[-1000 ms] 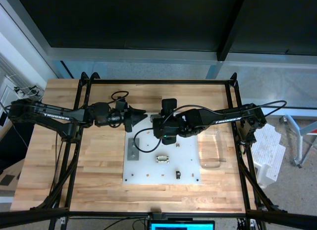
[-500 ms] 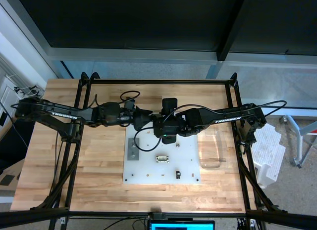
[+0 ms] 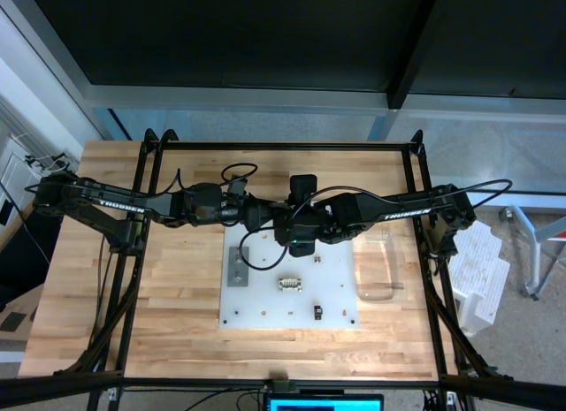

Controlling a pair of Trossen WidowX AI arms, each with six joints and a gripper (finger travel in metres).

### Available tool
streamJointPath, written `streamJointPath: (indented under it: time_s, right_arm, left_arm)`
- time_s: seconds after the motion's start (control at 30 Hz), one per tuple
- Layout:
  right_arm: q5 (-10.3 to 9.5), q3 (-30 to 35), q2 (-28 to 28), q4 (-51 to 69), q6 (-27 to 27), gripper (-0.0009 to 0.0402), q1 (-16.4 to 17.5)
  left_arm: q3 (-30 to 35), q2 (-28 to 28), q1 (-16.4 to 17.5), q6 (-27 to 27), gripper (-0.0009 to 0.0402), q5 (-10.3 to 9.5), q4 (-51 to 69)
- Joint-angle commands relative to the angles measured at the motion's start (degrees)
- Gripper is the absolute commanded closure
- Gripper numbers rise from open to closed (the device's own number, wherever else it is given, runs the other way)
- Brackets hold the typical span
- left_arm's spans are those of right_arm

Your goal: Pick the HAN10E connector and install on the hub

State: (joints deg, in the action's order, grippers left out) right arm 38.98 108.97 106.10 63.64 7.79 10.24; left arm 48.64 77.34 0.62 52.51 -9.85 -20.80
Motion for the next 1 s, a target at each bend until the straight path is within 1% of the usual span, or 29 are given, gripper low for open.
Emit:
streamJointPath:
  time_s: [0.03,0.17,0.33,0.43,0.73,0.83,0.9,1.0]
  right_arm:
    - [-0.02,0.0,0.1,0.0,0.1,0.0341,0.0]
    - [-0.02,0.0,0.1,0.0,0.1,0.0341,0.0]
    - [-0.02,0.0,0.1,0.0,0.1,0.0340,0.0]
    - [-0.04,0.0,0.1,0.0,0.1,0.0325,0.0]
    - [-0.07,0.0,0.1,0.7,-0.6,0.0237,0.0]
    - [-0.07,0.0,0.0,3.5,-2.7,0.0201,0.2]
    - [-0.04,0.0,0.0,5.4,-4.6,0.0172,0.2]
    - [-0.11,0.0,-0.3,7.3,-6.1,0.0126,0.2]
  left_arm:
    - [0.0,0.0,0.0,0.2,0.0163,0.00,0.0]
    - [0.0,0.0,0.0,1.2,0.0206,0.02,0.0]
    - [0.0,0.0,0.0,1.2,0.0254,0.00,0.0]
    - [0.0,0.0,0.0,1.2,0.0274,0.00,-0.1]
    - [0.0,0.0,0.0,1.0,0.0305,0.00,-0.1]
    - [0.0,0.0,0.0,0.7,0.0310,0.00,-0.1]
    - [0.0,0.0,0.0,0.6,0.0312,-0.02,-0.1]
    - [0.0,0.0,0.1,0.4,0.0312,-0.07,-0.1]
